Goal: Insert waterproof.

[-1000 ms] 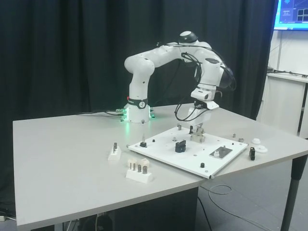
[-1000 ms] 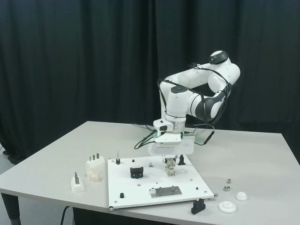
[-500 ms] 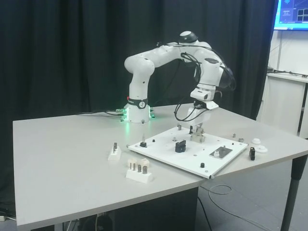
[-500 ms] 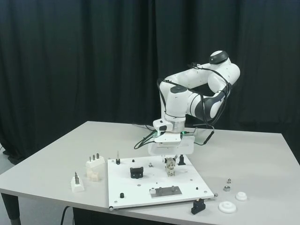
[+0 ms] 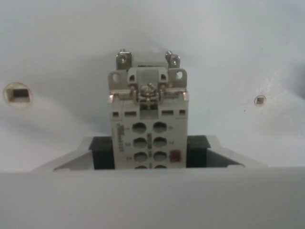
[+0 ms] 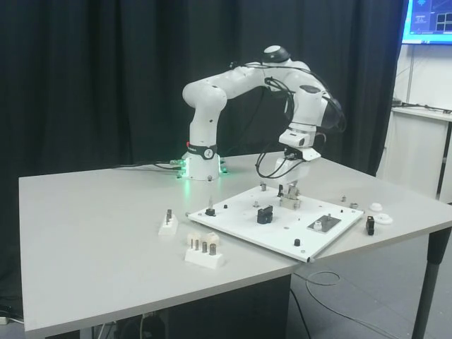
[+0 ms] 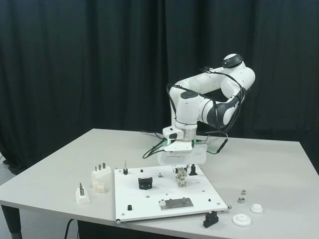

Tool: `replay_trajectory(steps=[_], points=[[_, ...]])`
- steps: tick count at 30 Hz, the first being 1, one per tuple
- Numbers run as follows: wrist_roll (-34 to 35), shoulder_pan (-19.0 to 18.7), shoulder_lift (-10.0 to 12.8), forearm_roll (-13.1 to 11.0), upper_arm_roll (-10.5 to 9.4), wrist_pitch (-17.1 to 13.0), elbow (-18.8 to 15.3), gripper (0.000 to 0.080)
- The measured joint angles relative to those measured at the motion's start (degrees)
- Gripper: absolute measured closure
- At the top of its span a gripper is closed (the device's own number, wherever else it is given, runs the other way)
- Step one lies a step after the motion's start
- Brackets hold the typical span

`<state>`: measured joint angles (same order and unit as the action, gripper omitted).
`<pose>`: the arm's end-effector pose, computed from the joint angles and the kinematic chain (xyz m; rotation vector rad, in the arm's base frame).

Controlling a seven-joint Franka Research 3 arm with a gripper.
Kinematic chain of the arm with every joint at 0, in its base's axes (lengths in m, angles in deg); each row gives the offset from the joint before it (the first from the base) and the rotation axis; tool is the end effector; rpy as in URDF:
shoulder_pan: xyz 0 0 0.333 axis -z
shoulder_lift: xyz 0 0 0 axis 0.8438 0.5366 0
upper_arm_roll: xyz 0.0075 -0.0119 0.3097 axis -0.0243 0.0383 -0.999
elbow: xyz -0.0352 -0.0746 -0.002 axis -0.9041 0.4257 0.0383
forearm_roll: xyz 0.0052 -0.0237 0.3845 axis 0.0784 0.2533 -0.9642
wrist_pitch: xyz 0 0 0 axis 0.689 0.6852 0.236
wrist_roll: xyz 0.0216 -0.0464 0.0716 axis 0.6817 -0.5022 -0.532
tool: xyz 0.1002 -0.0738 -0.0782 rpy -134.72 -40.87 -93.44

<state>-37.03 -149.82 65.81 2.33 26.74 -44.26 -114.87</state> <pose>0.4875 0.1004 0.2005 2.9935 -0.4526 -0.0542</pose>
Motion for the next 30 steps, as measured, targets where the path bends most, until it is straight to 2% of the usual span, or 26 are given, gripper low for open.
replay_trajectory(steps=[30], points=[[-1.46, 0.03, 0.05, -0.01, -0.04, -0.39, -0.07, 0.0493]])
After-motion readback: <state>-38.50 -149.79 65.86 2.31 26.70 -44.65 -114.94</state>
